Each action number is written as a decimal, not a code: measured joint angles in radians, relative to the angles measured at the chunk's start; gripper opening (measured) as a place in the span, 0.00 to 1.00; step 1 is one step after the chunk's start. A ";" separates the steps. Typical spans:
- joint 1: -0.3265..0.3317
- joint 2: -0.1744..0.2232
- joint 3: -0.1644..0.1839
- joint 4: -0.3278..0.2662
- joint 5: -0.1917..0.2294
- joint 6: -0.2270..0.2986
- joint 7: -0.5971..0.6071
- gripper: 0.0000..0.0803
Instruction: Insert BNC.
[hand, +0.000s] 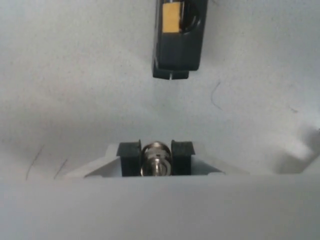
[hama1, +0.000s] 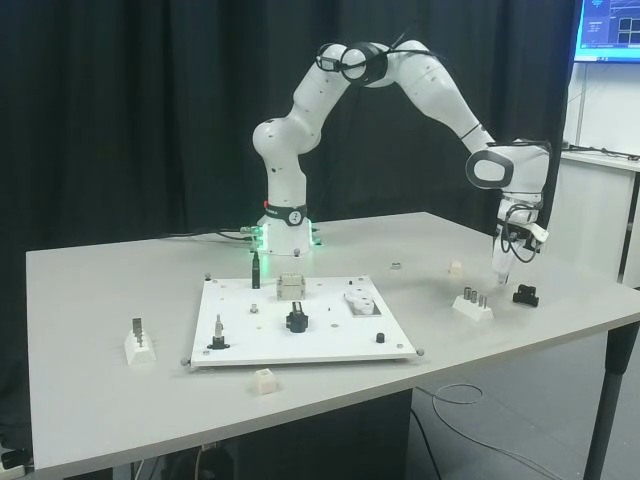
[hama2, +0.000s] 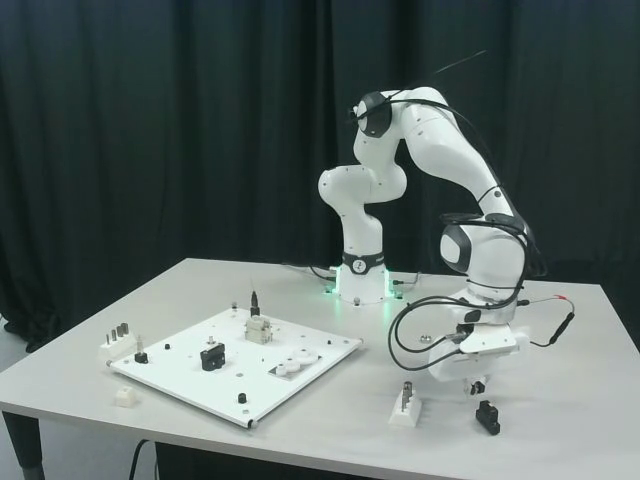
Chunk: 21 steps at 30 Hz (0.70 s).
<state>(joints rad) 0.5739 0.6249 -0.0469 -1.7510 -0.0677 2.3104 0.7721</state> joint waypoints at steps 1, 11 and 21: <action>0.000 0.000 -0.001 0.001 0.000 -0.001 0.000 0.15; 0.000 -0.003 -0.020 0.007 -0.032 -0.015 -0.002 0.15; -0.007 -0.027 -0.071 0.024 -0.116 -0.110 -0.034 0.15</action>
<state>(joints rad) 0.5671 0.5977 -0.1175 -1.7273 -0.1838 2.2000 0.7385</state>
